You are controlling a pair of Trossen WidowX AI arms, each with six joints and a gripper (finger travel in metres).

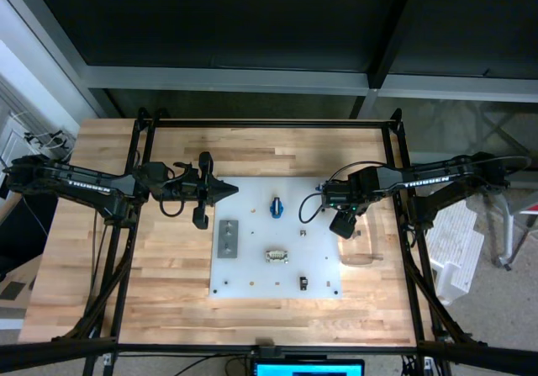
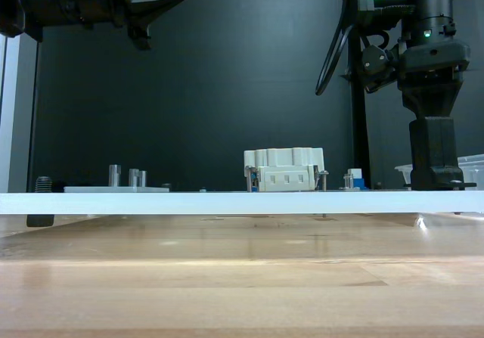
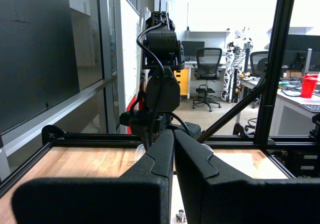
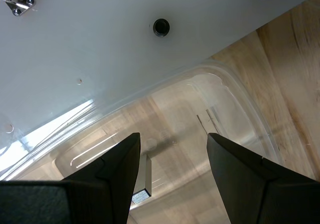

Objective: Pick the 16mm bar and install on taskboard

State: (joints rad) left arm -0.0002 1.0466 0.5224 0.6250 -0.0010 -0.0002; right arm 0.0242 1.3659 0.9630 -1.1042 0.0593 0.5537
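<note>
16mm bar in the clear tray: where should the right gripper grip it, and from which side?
The 16mm bar lies free in the clear tray, whose walls block side approaches: probably grip mid-length across its long flat sides, from above. The open right gripper hangs over it. The shut left gripper hangs over the left edge of the taskboard.

High view looks down, low view level along the wooden bench (image 2: 242, 277), sharing the white plastic board (image 1: 252, 271); wrist views follow left tool (image 3: 173, 132), right tool (image 4: 172, 136).
</note>
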